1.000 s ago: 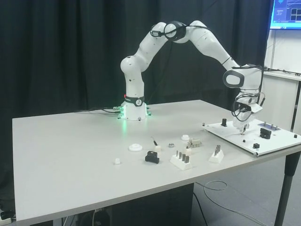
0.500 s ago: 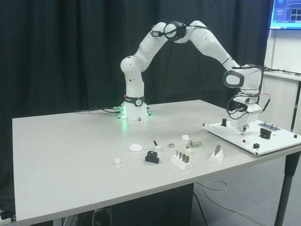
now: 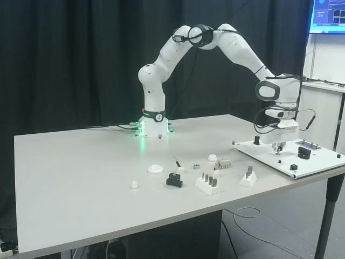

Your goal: Insert BNC.

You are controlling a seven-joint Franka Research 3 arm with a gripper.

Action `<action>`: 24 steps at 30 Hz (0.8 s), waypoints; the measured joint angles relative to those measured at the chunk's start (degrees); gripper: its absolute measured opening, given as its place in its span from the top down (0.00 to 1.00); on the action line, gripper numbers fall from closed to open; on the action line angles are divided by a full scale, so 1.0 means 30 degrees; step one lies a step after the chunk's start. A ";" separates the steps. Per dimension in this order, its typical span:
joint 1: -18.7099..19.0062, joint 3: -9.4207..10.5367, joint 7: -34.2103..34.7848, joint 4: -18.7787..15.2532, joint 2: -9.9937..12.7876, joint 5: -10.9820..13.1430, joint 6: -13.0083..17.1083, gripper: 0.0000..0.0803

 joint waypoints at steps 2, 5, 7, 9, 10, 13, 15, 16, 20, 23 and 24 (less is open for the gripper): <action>0.0008 0.0000 0.0887 -0.0001 0.0035 -0.0016 0.0035 0.84; 0.0032 -0.0002 0.1694 -0.0001 0.0142 -0.0052 0.0173 0.84; 0.0049 -0.0013 0.1967 0.0001 0.0186 -0.0058 0.0216 0.84; 0.0057 -0.0019 0.2134 0.0002 0.0191 -0.0058 0.0220 0.84; 0.0058 -0.0021 0.2189 0.0002 0.0191 -0.0058 0.0219 0.84; 0.0069 -0.0031 0.2342 0.0002 0.0190 -0.0059 0.0210 0.84; 0.0091 -0.0051 0.2377 0.0005 0.0189 -0.0063 0.0197 0.84; 0.0107 -0.0065 0.2384 0.0009 0.0189 -0.0066 0.0188 0.84; 0.0219 -0.0170 0.2425 0.0011 0.0191 -0.0071 0.0166 0.84; 0.0302 -0.0247 0.2426 0.0011 0.0199 -0.0096 0.0163 0.84; 0.0322 -0.0265 0.2426 0.0012 0.0203 -0.0108 0.0164 0.84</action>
